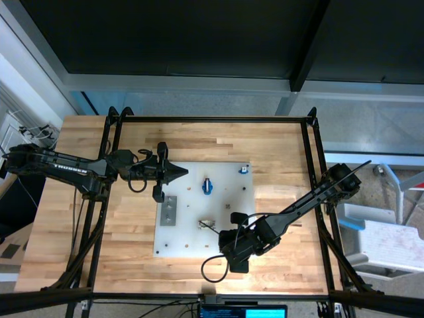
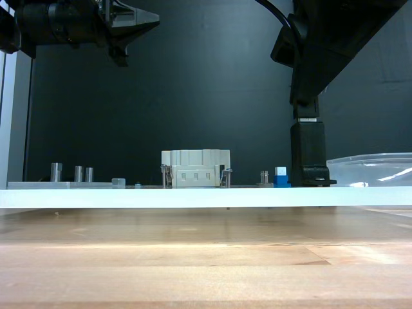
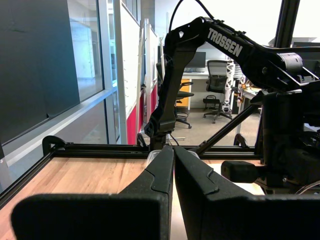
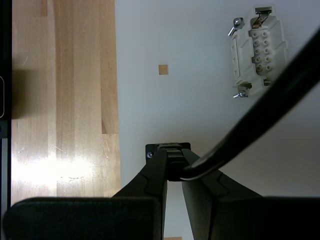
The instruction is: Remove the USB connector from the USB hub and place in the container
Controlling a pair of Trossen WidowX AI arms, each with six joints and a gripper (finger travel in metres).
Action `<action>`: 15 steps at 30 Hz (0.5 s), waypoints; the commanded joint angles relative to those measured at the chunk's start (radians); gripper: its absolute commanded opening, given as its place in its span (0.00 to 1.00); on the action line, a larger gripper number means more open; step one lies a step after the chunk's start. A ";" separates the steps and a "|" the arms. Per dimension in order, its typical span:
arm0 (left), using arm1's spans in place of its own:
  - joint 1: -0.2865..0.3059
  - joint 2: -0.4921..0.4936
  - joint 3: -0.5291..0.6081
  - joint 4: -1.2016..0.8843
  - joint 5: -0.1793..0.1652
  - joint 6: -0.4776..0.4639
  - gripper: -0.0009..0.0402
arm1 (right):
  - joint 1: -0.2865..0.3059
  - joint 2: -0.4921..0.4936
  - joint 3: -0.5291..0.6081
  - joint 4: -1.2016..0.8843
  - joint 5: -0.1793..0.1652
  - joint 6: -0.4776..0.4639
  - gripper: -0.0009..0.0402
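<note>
right claw (image 4: 174,159) low on white board (image 4: 200,90), clamped on ribbed black usb connector (image 4: 173,166); left claw (image 3: 173,162) together, raised high.

We count one white board (image 1: 228,192); all places below are relative to it. There are two grippers. The left gripper (image 1: 185,172), fingers together, hangs above its far left part. The right gripper (image 4: 172,165) pinches the single USB connector (image 4: 175,159) at the one USB hub (image 4: 151,149), near its front edge. On the board we count:

- one grey block (image 1: 170,212) with three posts (image 2: 78,174)
- one beige fitting (image 4: 257,50)
- two blue pieces: a larger blue piece (image 1: 207,186) and a smaller blue piece (image 1: 244,169)

One container (image 2: 373,168) lies toward its right end.
</note>
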 commanded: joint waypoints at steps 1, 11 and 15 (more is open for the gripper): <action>0.000 0.000 0.000 0.000 0.000 0.000 0.02 | 0.000 0.000 0.000 -0.004 0.005 -0.003 0.02; 0.000 0.000 0.000 0.000 0.000 0.000 0.02 | -0.007 0.006 0.001 -0.008 -0.019 -0.005 0.02; 0.000 0.000 0.000 0.000 0.000 0.000 0.02 | -0.010 0.006 0.001 -0.008 -0.018 -0.013 0.02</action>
